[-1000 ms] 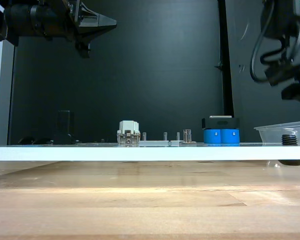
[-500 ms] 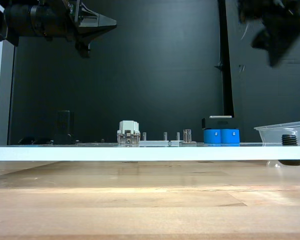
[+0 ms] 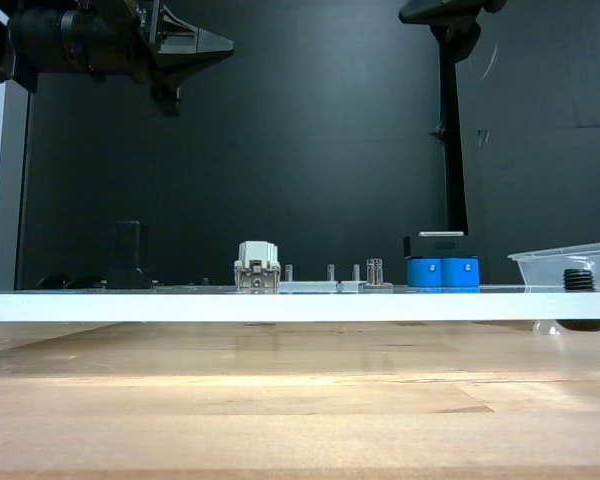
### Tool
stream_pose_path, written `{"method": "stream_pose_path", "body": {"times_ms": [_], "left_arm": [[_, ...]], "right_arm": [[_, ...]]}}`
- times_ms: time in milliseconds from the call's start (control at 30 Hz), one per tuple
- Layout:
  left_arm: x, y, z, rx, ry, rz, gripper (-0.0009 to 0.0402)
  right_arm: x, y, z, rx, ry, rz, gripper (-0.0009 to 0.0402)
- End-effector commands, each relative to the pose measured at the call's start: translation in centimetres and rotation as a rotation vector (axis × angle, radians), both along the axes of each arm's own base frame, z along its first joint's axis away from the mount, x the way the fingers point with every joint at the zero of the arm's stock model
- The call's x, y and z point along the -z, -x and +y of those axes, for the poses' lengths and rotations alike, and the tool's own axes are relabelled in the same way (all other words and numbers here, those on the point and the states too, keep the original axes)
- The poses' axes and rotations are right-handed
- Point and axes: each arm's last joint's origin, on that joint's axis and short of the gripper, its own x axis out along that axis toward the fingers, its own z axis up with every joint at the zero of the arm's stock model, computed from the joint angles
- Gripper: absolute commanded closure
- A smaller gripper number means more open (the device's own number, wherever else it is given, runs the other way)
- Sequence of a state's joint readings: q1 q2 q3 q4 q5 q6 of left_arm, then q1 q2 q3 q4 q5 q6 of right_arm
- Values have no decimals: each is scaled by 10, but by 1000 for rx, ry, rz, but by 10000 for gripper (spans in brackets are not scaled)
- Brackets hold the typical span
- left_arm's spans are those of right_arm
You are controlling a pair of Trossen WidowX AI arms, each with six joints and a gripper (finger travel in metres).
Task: Unfasten the M12 nut and place it in the container
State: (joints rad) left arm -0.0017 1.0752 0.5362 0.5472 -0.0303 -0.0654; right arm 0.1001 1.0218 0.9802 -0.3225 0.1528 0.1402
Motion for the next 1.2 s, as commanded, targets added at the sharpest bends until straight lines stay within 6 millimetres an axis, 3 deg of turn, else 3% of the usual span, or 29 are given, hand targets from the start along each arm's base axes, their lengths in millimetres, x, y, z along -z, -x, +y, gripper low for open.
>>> {"method": "stream_pose_path", "body": {"times_ms": [33, 333, 667, 1200], "left_arm": [[0, 0, 0, 0, 0, 0, 393], [0, 0, 0, 0, 0, 0, 393], [0, 0, 0, 0, 0, 0, 393], [0, 0, 0, 0, 0, 0, 393]], "right_arm": [[9, 0, -7, 9, -14, -98, 394], [45, -1, -18, 16, -30, -327, 394], [79, 5, -20, 0, -22, -368, 394], [72, 3, -20, -17, -22, -378, 393]]}}
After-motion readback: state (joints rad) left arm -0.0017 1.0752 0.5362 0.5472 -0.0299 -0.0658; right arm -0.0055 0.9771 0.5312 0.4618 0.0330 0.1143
